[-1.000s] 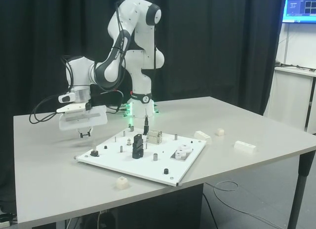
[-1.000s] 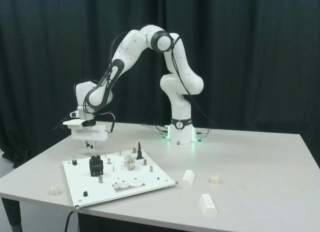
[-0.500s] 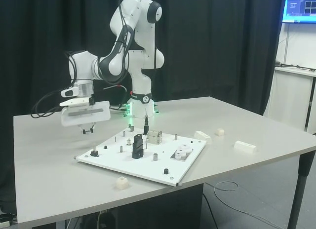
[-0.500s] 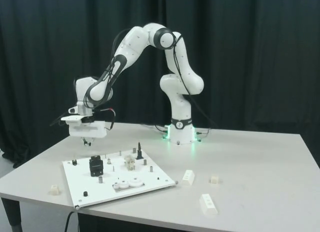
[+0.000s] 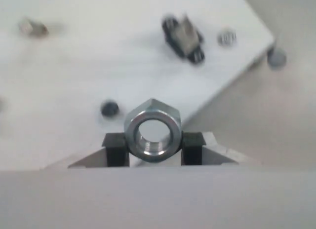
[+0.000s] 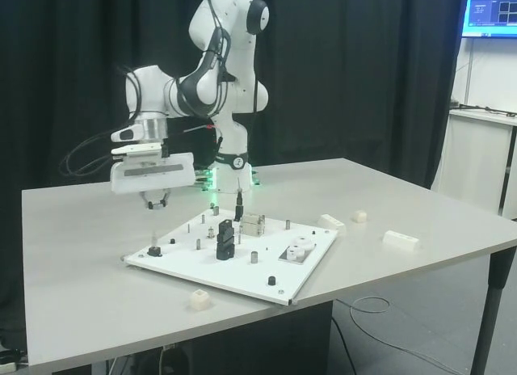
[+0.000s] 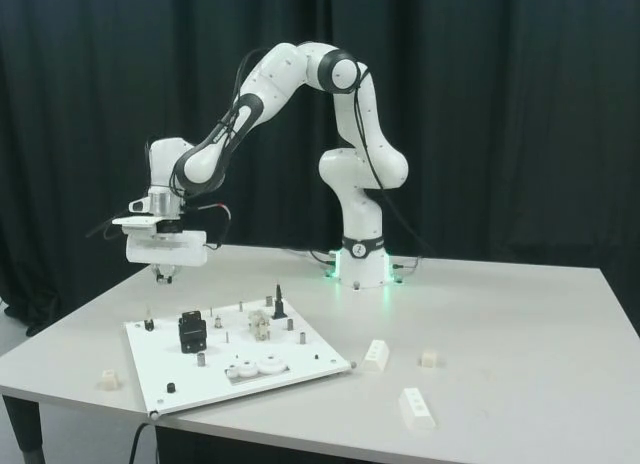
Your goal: Insert bolt 4.
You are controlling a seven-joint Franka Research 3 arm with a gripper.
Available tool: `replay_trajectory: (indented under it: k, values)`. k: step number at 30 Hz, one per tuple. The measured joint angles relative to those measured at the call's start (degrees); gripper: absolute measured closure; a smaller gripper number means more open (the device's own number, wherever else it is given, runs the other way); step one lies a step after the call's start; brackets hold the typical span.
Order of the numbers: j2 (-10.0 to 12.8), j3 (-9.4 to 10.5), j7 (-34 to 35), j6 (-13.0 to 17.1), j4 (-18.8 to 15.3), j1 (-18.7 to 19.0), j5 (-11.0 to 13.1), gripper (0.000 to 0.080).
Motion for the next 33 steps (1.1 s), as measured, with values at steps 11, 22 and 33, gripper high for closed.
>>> replay_trajectory:
  k: [11,22,33]
  values:
    - [0.3,0.25,1.5,-0.1,3.1,5.2,-1.4,0.0577]
    - [3.3,0.79,1.7,-0.1,7.9,9.5,-3.0,0.0577]
    - [9.2,0.94,1.7,-1.9,16.4,12.6,-4.0,0.0577]
